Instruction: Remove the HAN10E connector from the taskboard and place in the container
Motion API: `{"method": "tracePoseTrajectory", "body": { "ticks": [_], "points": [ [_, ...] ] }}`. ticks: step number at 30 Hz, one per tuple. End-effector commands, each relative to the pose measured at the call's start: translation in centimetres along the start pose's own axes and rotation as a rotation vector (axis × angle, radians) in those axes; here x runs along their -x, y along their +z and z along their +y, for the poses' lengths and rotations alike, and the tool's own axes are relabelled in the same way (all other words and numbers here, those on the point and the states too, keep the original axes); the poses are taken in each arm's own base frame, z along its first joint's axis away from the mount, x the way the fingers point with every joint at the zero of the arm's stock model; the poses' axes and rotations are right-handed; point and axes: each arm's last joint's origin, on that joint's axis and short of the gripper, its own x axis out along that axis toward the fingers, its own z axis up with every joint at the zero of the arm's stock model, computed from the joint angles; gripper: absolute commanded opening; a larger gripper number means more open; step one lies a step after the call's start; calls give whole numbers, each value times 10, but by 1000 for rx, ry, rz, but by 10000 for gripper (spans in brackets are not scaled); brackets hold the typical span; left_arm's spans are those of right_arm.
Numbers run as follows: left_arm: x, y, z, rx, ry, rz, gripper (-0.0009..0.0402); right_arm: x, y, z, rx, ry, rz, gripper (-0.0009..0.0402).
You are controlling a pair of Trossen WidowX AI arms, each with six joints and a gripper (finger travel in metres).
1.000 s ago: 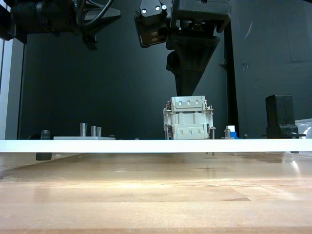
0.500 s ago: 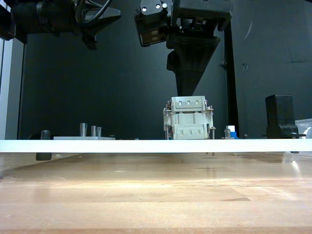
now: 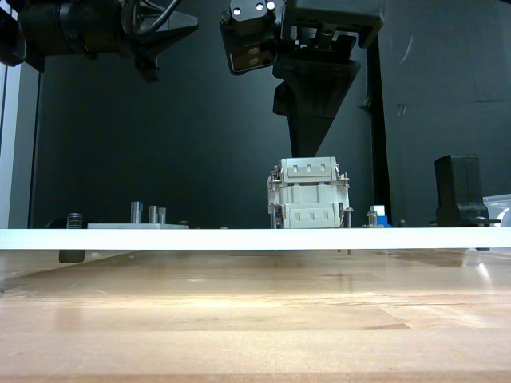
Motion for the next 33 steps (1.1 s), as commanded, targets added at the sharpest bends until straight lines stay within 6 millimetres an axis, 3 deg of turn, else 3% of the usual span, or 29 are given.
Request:
{"method": "tracePoseTrajectory", "body": {
  "ticks": [1,18,33],
  "points": [
    [0,0,0,0,0,0,0,-1,0,0,2,-4,5,151],
    [0,0,0,0,0,0,0,0,-2,4,12,-2,5,-3],
    [0,0,0,0,0,0,0,3,-3,4,13,-2,6,1]
  ]
}}
